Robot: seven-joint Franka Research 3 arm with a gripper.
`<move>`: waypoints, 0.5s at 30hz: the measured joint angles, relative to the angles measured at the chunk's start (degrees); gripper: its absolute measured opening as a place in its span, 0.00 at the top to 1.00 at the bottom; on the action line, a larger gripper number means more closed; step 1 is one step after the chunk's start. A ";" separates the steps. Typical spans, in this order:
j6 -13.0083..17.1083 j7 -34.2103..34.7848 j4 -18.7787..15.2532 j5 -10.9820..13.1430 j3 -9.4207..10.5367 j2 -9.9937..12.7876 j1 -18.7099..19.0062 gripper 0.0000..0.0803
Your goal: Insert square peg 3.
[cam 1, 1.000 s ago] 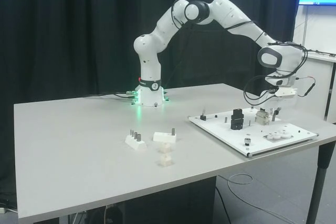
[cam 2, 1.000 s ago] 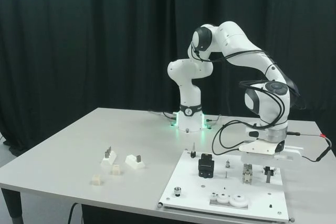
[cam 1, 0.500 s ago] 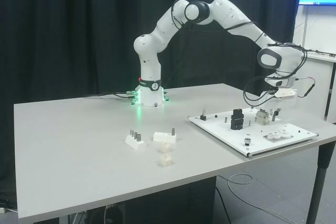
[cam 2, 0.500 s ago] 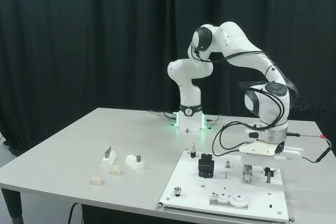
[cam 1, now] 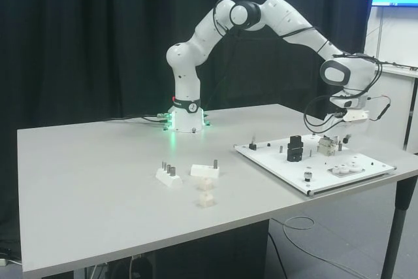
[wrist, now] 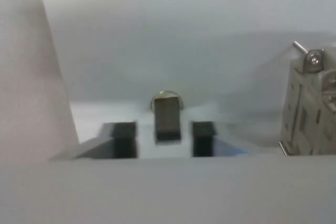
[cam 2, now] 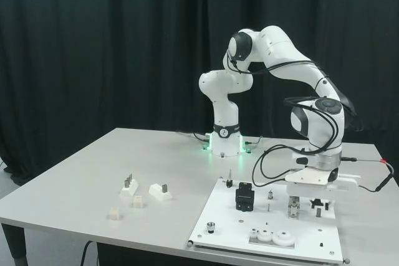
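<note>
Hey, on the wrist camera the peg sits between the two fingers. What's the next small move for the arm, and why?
Probably lift the gripper straight up. In the wrist view the peg stands upright on the white board with a gap to each of the black fingers, so it looks released. A sideways move might knock it, or hit the metal block nearby.

Three white gears [cam 2: 272, 237], perhaps; four white blocks [cam 2: 161, 192]; one board [cam 2: 215, 219].
</note>
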 joint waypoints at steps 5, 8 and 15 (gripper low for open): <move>-0.41 -0.01 0.02 -0.13 0.00 -0.05 0.06 0.62; -0.95 -0.01 0.09 -0.16 0.00 -0.14 0.10 0.24; -1.81 0.00 0.21 -0.16 0.00 -0.50 0.20 0.06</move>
